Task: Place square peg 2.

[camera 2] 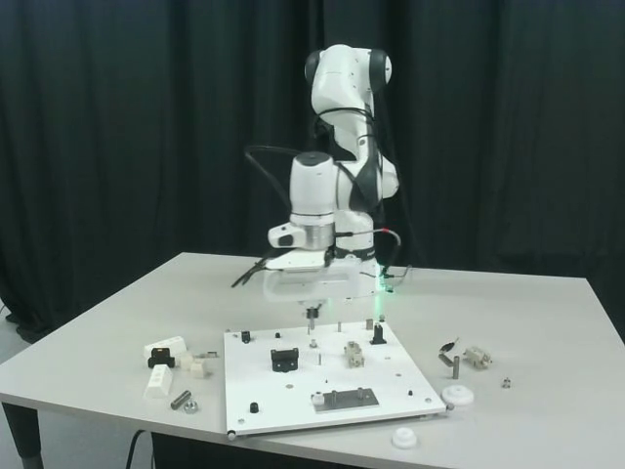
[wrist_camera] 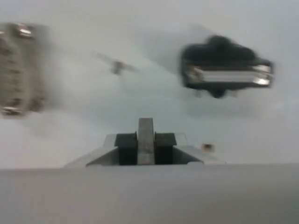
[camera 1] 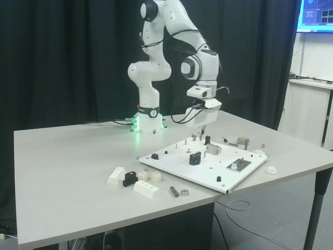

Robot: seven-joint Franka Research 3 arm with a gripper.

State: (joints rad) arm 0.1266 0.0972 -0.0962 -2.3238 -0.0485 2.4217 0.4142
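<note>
Clock is laid on the second room view, 12 toward the arm's base.

- 9 o'clock, off the board: loose white blocks (camera 2: 164,349) on the grey table (camera 2: 117,332). Not your concern.
- Centre: white board (camera 2: 293,410), with a black fixture (camera 2: 284,360) near its middle and a grey plate fixture (camera 2: 342,398) at 6 o'clock.
- The gripper (camera 2: 312,311) hangs just above the board near its 12 o'clock edge, clear of the surface.
- 4 o'clock, off the board: two white discs (camera 2: 457,395) and some small hardware.

Gripper state, from the wrist view: the black pads (wrist_camera: 125,147) are closed on the square peg (wrist_camera: 145,128), one on each of two opposite flat faces. The peg's free end sticks out beyond the pads toward the board. So the peg is in the grip, in the air, not seated.

Handling, my judgement:
- It looks like a small metal bar, so treat it as rigid and light. It won't crush, so you can clamp firmly.
- The faces look smooth. Expect it to slide up through the pads if the tip catches a hole edge.
- Flat on flat is the right hold, because it stops the peg twisting. Don't regrip on the corners.
- A square section needs its faces lined up with the hole before you go down.

I can't tell which hole is the target. The wrist view shows only a black part with a grey strip (wrist_camera: 224,67) ahead.
</note>
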